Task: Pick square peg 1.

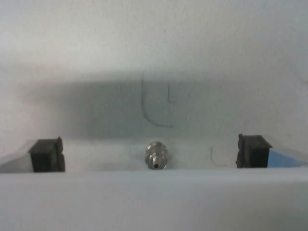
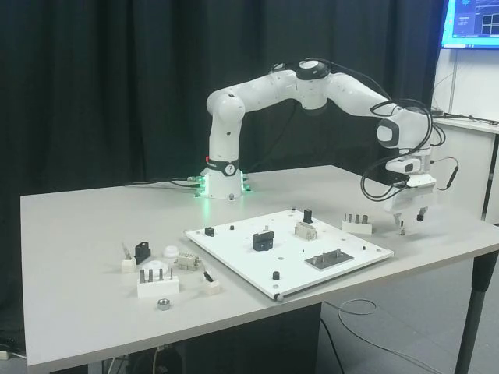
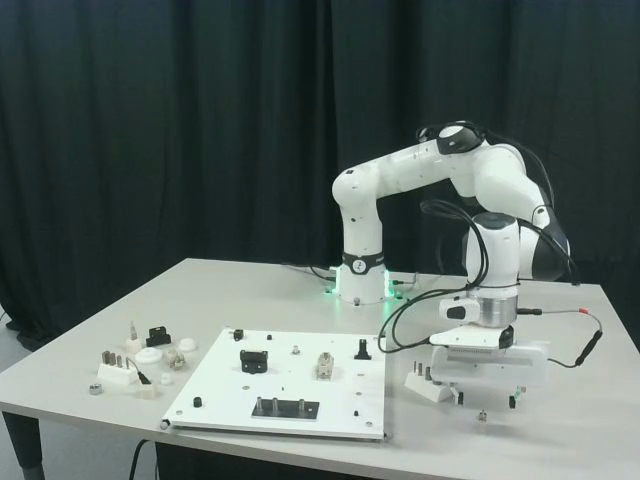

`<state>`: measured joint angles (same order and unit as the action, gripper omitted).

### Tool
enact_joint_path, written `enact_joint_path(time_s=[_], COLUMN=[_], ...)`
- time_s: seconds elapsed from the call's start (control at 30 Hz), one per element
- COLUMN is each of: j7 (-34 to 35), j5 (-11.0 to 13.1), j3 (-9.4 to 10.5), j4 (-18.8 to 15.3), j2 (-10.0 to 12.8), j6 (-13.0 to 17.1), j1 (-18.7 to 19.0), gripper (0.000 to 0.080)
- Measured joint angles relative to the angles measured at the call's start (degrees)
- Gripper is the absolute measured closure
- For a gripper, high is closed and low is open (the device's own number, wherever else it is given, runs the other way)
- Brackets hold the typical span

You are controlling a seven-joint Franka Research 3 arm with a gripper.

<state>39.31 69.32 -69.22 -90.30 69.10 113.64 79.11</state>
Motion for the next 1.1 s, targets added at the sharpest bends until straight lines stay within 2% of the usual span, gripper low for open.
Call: enact_joint_path(time_s=[0.63, 1.1], j7=[-2.0, -2.4], j5=[-0.4, -0.4], j3=[-3.26, -4.00], j4=[0.9, 2.4], j2=[0.0, 0.0], j6=[-1.3, -3.2], j1=[-0.1, -1.0], gripper=[0.0003, 0.0003])
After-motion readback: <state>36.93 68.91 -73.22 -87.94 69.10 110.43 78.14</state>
